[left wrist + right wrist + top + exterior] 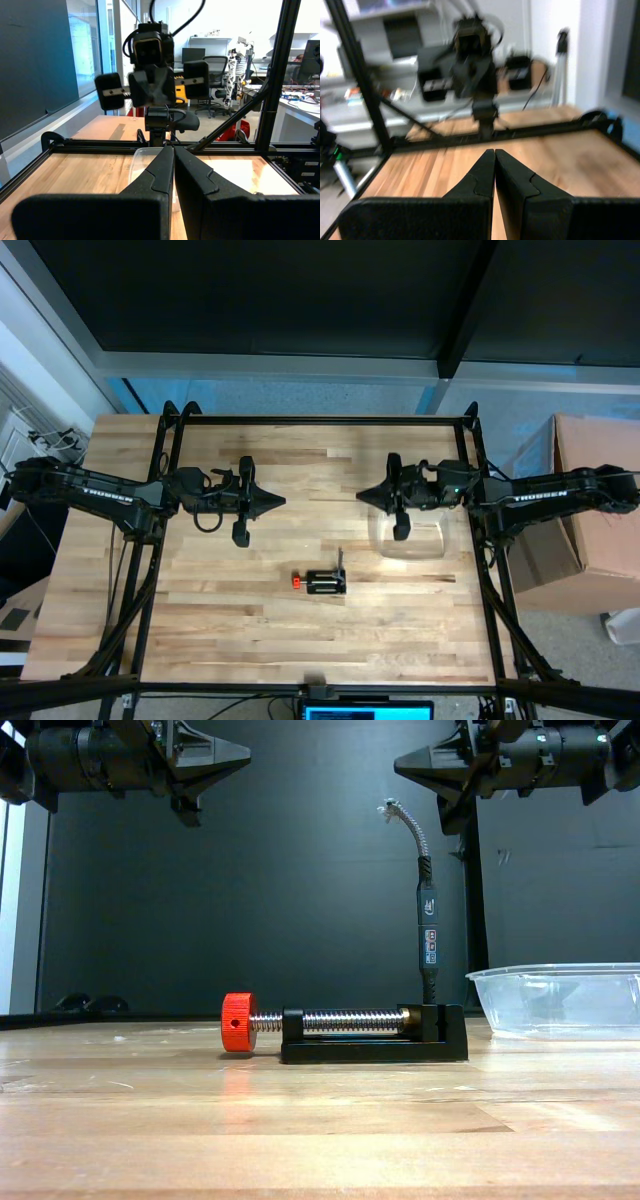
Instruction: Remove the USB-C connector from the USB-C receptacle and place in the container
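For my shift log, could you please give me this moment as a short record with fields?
Connector: USB-C connector upright, lower end in the USB-C receptacle on the black clamp; held by neither gripper.
Container: clear container on the table, right of the clamp, not touching it.
Left arm: left gripper shut, empty, high above the table.
Right arm: right gripper shut, empty, high, near the container.

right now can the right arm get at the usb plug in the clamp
Probably yes. The right gripper, shut, hangs high, with open air down to the plug standing upright in the clamp. The tub sits to one side; the left gripper, shut, hangs high opposite.
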Motion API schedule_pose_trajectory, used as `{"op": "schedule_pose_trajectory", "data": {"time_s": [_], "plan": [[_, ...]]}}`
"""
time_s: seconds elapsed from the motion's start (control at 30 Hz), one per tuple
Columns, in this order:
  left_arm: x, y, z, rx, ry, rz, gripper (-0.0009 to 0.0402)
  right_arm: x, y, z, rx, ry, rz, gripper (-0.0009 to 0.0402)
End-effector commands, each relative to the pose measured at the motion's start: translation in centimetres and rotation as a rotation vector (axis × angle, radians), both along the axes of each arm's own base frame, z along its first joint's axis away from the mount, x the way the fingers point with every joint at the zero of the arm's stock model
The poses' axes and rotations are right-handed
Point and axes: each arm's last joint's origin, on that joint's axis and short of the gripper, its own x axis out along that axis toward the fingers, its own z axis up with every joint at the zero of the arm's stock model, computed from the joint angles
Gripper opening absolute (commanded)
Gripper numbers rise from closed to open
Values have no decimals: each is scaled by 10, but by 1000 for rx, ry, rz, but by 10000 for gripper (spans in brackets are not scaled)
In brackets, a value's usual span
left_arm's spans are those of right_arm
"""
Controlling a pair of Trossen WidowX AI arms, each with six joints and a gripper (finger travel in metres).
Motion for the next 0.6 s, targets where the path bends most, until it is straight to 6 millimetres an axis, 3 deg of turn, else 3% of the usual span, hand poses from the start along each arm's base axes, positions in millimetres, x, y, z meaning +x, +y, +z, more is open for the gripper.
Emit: {"op": "schedule_pose_trajectory", "data": {"time_s": [0.03, 0.33, 0.6], "plan": [[0, 0, 0, 0, 0, 0, 0, 1, 10, 1, -6, 101, 26, 0], [0, 0, 0, 0, 0, 0, 0, 1, 39, 25, -50, 359, 53, 0], [0, 0, 0, 0, 0, 0, 0, 15, 65, 39, -102, 631, 105, 0]]}}
